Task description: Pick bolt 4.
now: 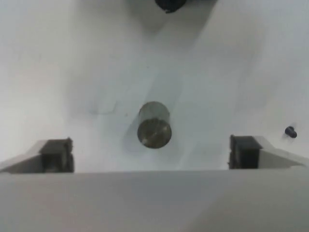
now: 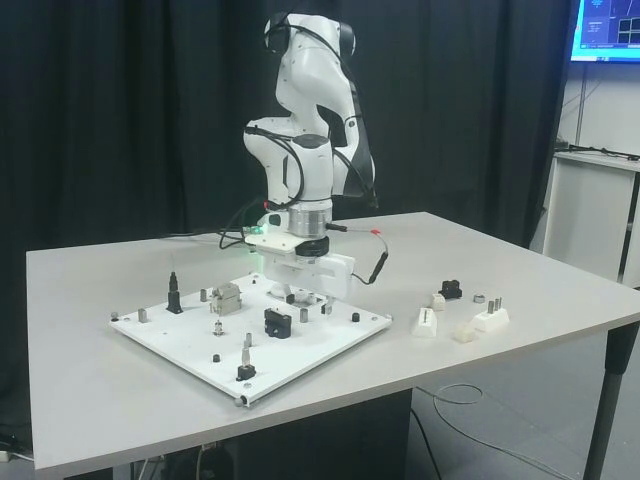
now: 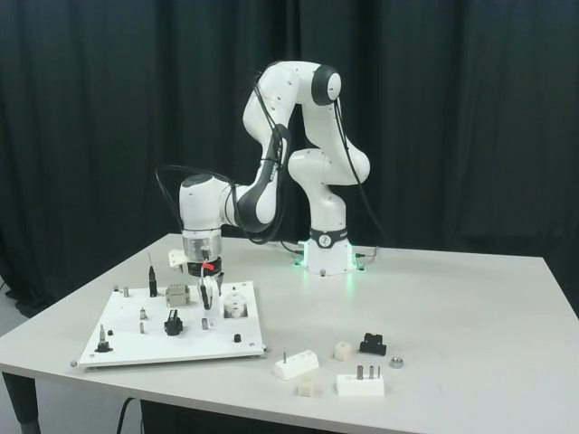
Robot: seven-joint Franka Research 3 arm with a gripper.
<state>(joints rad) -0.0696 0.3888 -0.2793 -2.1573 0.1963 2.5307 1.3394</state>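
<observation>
A flat white square board lies on the grey desk and carries small upright fittings: a black pointed post, a grey metal block, a black clamp-like piece and several short pegs. In the wrist view a short grey metal cylinder, bolt 4, stands upright on the white board, its round top facing the camera, between the two black finger pads and touching neither. Off the board, on the desk, sit small white holder blocks; one holds two thin grey pins upright, another a single pin. A black part and a grey nut lie near them.

The white arm reaches from its base down over the board, wrist pointing straight down. The hand hangs low above the board, its fingers spread wide apart with the bolt in the gap.
</observation>
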